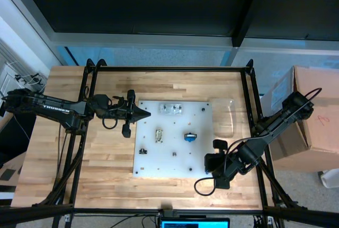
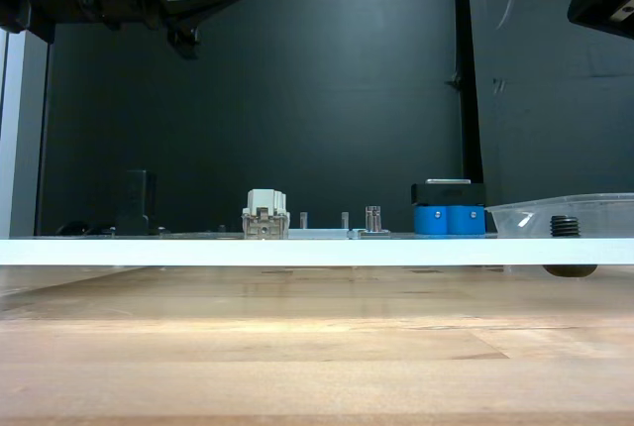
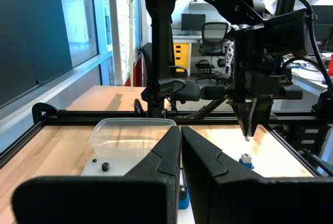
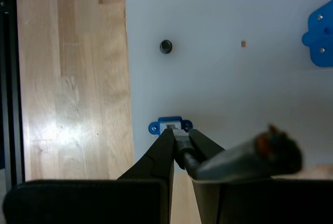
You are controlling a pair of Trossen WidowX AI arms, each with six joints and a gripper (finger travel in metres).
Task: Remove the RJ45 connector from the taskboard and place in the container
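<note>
My right gripper (image 4: 179, 136) is shut on the black RJ45 connector (image 4: 180, 144) and points straight down at the board's near right corner (image 1: 210, 165). The connector's clear tip hangs over its blue seat (image 4: 169, 126). In the left wrist view a small gap shows between the right gripper's fingertips (image 3: 248, 130) and the seat (image 3: 245, 159), so the connector is held clear of it. The connector's cable (image 1: 203, 186) loops toward the near edge. My left gripper (image 1: 144, 114) hovers shut and empty above the board's left edge, pointing right. The clear container (image 1: 223, 116) lies beside the board's far right corner.
On the white taskboard (image 1: 159, 159) stand a beige connector block (image 1: 158, 135), a blue fixture (image 1: 190, 137) and small metal parts (image 1: 171, 109). A small black piece (image 2: 565, 226) shows at the container (image 2: 594, 210). A black frame (image 1: 169, 69) rings the table.
</note>
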